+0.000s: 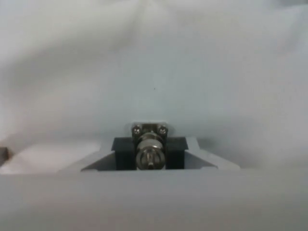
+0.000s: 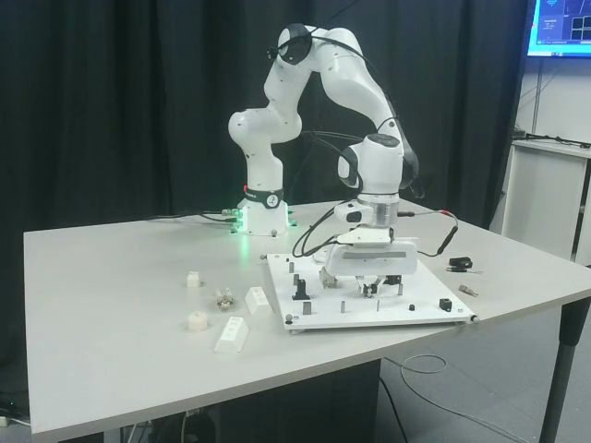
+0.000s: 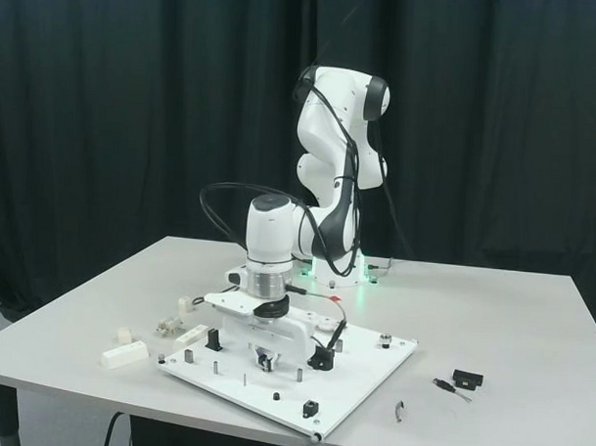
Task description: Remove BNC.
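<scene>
1. The BNC connector (image 1: 150, 153) looks like bright, shiny metal, with a smooth barrel and two small metal screws on its flange.
2. Its holder (image 1: 126, 153) looks like matt black plastic.
3. The white board (image 2: 369, 312) has a smooth, slightly glossy finish.
4. The arm (image 2: 355, 88) has glossy white plastic shells with black joint rings.
5. The table (image 2: 111, 277) top is matt grey and smooth.
6. The curtain (image 3: 116, 109) behind is black cloth, hanging in soft folds.
7. The loose white blocks (image 2: 233, 334) on the table look like matt plastic.
</scene>
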`<state>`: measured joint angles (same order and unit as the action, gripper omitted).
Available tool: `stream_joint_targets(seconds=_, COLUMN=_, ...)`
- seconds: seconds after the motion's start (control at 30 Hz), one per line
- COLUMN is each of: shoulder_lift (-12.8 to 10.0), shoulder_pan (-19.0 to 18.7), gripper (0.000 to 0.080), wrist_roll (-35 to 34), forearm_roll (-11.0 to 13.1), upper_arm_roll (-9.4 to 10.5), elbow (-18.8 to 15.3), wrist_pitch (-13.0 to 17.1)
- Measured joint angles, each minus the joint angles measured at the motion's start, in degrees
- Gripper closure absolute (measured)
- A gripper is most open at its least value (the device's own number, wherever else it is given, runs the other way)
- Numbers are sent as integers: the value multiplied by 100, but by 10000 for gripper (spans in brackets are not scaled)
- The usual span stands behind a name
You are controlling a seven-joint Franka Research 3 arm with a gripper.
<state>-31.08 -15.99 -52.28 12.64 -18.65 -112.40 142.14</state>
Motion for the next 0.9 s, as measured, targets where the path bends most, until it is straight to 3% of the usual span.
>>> stream_joint_targets(seconds=0.43, shoulder_lift=5, shoulder_pan=3, gripper=676, wrist_roll=710, forearm_roll=0, upper_arm_roll=0, elbow=-5, wrist_pitch=0)
stream_joint_targets(seconds=0.9, shoulder_lift=9, shoulder_pan=4, gripper=676, wrist_roll=904, forearm_roll=0, upper_arm_roll=4, elbow=-6, wrist_pitch=0)
